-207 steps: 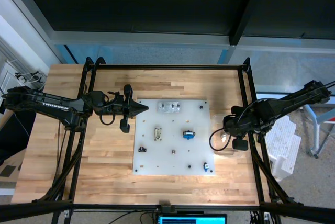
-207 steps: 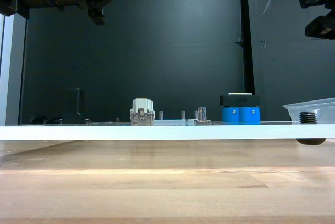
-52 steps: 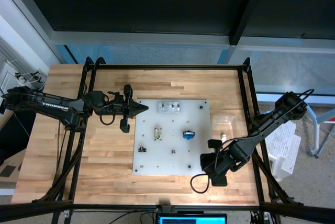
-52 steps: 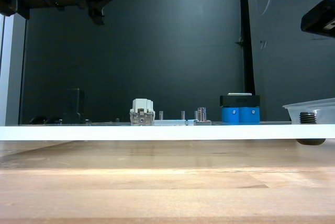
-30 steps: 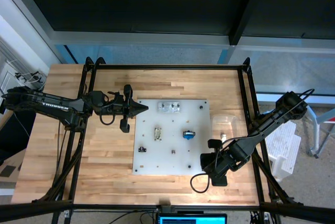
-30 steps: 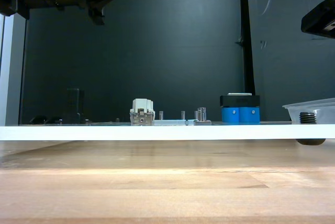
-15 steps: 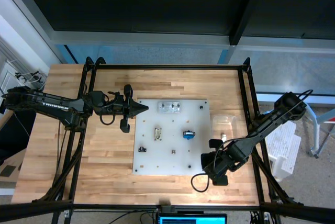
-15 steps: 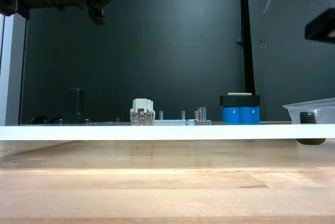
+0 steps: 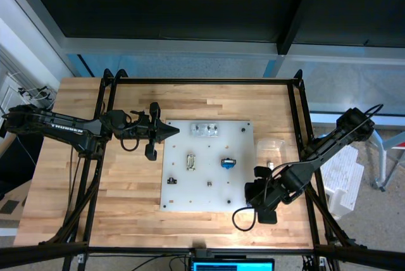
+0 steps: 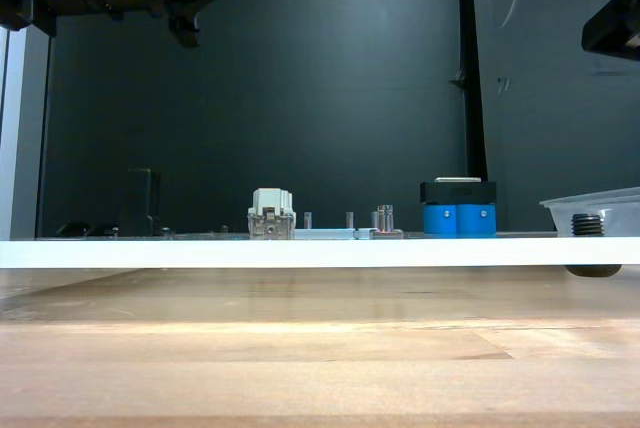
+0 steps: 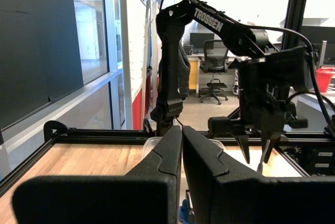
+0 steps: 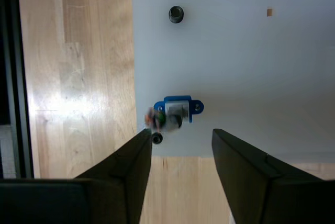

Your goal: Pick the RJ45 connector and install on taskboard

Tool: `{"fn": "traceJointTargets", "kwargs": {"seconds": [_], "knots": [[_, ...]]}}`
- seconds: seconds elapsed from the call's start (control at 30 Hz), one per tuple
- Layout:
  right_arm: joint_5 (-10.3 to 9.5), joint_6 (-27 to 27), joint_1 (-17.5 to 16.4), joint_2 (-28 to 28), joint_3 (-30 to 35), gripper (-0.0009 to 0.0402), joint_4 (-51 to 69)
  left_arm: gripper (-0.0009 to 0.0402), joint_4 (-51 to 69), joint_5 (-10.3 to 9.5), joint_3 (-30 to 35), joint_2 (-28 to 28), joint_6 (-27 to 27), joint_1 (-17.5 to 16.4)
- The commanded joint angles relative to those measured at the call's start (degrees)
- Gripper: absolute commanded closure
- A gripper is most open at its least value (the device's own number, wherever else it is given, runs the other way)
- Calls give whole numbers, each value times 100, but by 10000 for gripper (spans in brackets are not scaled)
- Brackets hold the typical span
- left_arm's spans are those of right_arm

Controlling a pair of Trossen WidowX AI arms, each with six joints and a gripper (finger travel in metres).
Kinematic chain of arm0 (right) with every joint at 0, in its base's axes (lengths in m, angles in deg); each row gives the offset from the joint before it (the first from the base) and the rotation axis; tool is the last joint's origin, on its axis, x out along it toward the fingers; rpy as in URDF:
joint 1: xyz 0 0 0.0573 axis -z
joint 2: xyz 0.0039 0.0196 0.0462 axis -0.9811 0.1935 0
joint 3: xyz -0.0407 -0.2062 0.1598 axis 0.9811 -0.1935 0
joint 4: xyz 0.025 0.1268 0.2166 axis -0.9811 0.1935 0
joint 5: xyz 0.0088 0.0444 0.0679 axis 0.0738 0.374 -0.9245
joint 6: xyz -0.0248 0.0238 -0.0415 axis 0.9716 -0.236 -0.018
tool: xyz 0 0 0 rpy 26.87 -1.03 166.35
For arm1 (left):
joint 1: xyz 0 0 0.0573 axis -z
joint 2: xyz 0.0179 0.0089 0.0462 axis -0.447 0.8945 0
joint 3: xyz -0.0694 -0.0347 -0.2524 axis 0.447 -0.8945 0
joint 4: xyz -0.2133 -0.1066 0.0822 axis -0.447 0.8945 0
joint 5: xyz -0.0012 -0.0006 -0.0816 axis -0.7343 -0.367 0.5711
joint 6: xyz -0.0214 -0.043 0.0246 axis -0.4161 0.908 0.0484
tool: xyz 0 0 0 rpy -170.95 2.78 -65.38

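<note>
Right gripper (image 12: 181,131): is hanging over the near right corner of the taskboard (image 12: 235,51), fingers parted and carrying nothing. RJ45 connector (image 12: 170,116): whitish plug, appearing to be sitting in the blue fixture (image 12: 194,107) at that corner, though how deeply is not discernible. Left gripper (image 9: 171,131): is hanging high over the taskboard's far left corner, fingers pressed together, empty. Handling, as judged: the right arm is best rising straight up with its fingers spread, so neither pad is dragging the plug, and any corrective push is going squarely down onto it.
</note>
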Motion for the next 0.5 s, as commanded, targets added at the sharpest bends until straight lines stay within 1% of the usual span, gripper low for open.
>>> {"fn": "traceJointTargets", "kwargs": {"seconds": [0.03, 0.13, 0.23, 0.5], "knots": [[-4, 2, -2, -177, 15, 208, 87, 393, -2, 2, 2, 0, 0, -2], [-4, 4, 0, -330, 15, 199, 122, 393, -4, 2, 2, 0, 0, -2], [-31, 7, 0, -428, 15, 199, 129, 393, -2, 2, 2, 0, 0, -2], [-33, 11, 0, -529, 15, 219, 133, 393, -2, 2, 2, 0, 0, 0]]}}
